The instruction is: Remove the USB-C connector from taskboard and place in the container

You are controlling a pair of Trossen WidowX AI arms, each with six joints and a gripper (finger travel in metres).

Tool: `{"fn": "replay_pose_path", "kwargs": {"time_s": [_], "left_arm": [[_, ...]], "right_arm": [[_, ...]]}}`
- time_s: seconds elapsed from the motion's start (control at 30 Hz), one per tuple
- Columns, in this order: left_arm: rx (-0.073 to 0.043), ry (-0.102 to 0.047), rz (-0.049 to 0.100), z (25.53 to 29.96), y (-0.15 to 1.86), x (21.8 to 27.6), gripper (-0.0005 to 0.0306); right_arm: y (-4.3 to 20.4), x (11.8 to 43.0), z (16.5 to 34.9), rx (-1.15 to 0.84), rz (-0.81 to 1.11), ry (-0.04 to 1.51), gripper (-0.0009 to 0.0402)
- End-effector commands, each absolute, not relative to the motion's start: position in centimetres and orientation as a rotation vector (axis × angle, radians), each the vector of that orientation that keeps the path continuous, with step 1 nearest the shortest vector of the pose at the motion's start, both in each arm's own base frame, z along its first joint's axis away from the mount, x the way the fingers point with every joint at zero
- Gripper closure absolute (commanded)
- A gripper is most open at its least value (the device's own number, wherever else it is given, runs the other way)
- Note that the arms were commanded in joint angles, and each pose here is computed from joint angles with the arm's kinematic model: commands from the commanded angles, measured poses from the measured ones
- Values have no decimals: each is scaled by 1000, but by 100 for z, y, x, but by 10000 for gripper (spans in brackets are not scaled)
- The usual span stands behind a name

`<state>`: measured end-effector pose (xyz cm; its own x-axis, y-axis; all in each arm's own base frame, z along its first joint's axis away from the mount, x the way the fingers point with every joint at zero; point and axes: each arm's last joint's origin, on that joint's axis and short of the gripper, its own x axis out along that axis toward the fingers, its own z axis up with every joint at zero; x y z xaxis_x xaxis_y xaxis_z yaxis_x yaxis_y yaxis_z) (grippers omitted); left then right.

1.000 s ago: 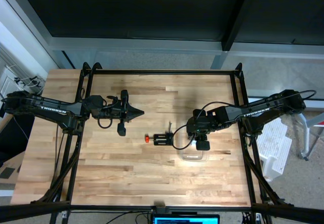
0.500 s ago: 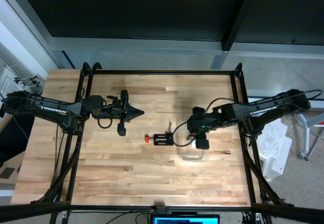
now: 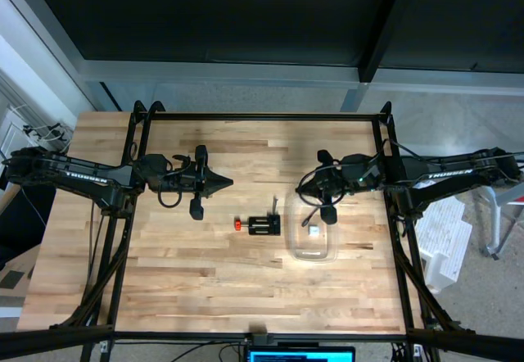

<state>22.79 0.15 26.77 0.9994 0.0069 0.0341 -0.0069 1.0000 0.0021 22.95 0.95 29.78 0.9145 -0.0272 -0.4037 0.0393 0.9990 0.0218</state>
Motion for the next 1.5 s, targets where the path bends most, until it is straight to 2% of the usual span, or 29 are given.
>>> {"fn": "replay_pose_path", "kwargs": {"time_s": [0.03,0.33,0.57,0.9,1.5], "left_arm": [[2,-34,7,2676,15,2280,300],[2,-34,7,2676,15,2280,300],[2,-34,7,2676,15,2280,300],[2,-34,7,2676,15,2280,300],[2,-34,7,2676,15,2280,300]], "right_arm": [[33,2302,2980,32,-11,335,392],[-37,2333,2924,37,-25,135,393],[-61,2329,2917,36,-35,44,393],[-56,2300,2779,46,-11,8,393],[-53,2299,2791,44,0,-7,393]]}}
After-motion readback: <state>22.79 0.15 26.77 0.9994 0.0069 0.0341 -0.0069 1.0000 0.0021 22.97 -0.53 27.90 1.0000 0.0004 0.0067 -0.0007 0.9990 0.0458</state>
